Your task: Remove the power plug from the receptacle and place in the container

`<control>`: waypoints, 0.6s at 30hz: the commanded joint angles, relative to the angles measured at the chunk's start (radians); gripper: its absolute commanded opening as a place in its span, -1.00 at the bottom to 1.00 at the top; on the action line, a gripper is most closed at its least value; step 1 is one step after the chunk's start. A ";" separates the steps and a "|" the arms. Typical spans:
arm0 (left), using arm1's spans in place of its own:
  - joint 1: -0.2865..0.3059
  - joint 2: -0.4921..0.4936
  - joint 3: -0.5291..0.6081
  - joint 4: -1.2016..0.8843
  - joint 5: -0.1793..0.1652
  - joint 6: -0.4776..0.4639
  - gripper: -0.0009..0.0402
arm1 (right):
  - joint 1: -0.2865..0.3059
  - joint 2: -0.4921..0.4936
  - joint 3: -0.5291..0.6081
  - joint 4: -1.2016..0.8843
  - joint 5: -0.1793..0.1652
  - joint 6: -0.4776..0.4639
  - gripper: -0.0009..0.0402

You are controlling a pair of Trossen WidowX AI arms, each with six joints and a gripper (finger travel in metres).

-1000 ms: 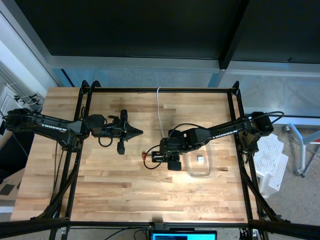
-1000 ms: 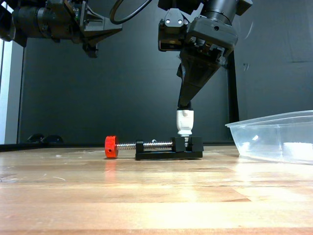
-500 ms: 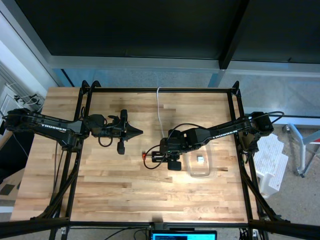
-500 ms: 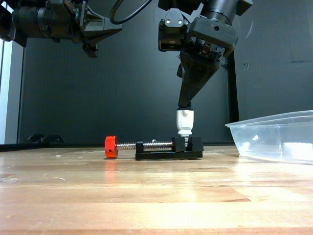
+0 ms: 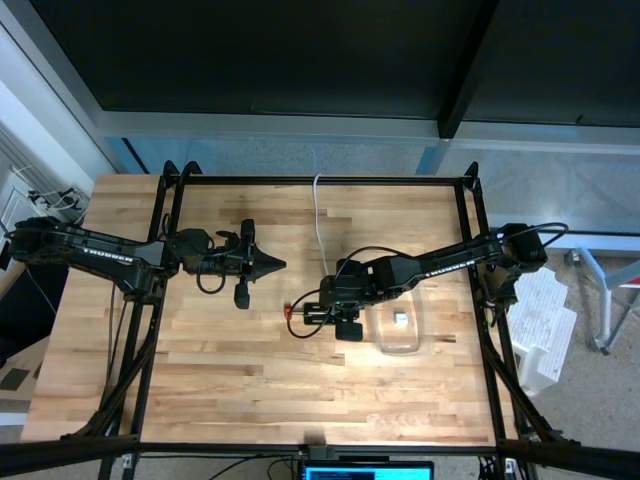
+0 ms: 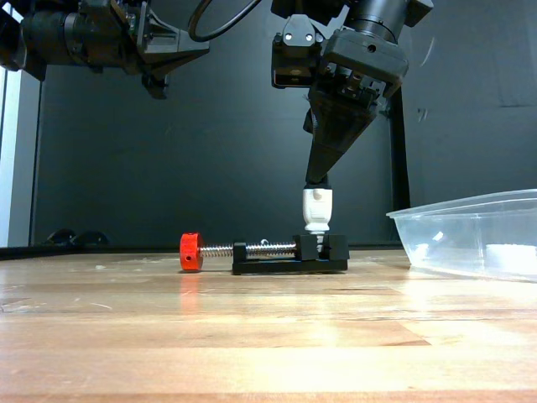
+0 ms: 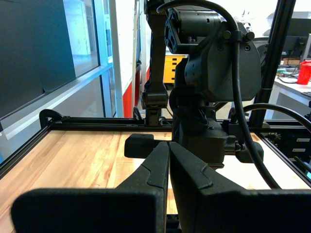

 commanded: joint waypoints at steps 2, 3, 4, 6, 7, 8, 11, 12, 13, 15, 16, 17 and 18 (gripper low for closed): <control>0.000 0.000 0.000 0.000 0.000 0.000 -0.96 | 0.000 -0.003 0.001 -0.001 -0.001 0.000 -0.96; 0.000 0.000 0.000 0.000 0.000 0.000 -0.96 | 0.000 -0.004 0.003 -0.003 -0.002 0.000 -0.96; 0.000 0.000 0.000 0.000 0.000 0.000 -0.96 | 0.000 -0.004 0.008 -0.008 -0.002 0.000 -0.96; 0.000 0.000 0.000 0.000 0.000 0.000 -0.96 | 0.000 -0.005 0.017 -0.016 -0.001 0.000 -0.96; 0.000 0.000 0.000 0.000 0.000 0.000 -0.96 | 0.000 -0.005 0.022 -0.019 -0.001 0.000 -0.96; 0.000 0.000 0.000 0.000 0.000 0.000 -0.96 | 0.000 -0.005 0.028 -0.029 -0.001 0.000 -0.96; 0.000 0.000 0.000 0.000 0.000 0.000 -0.96 | -0.002 -0.005 0.049 -0.066 0.001 -0.001 -0.96; 0.000 0.000 0.000 0.000 0.000 0.000 -0.96 | -0.002 -0.005 0.053 -0.070 0.002 -0.002 -0.96; 0.000 0.000 0.000 0.000 0.000 0.000 -0.96 | -0.002 -0.006 0.056 -0.069 0.002 -0.004 -0.96; 0.000 0.000 0.000 0.000 0.000 0.000 -0.96 | -0.002 -0.007 0.063 -0.070 0.002 -0.009 -0.96; 0.000 0.000 0.000 0.000 0.000 0.000 -0.96 | -0.003 -0.008 0.066 -0.071 0.002 -0.012 -0.96; 0.000 0.000 0.000 0.000 0.000 0.000 -0.96 | -0.003 -0.009 0.068 -0.071 0.002 -0.016 -0.96; 0.000 0.000 0.000 0.000 0.000 0.000 -0.96 | -0.003 -0.010 0.070 -0.073 0.002 -0.017 -0.96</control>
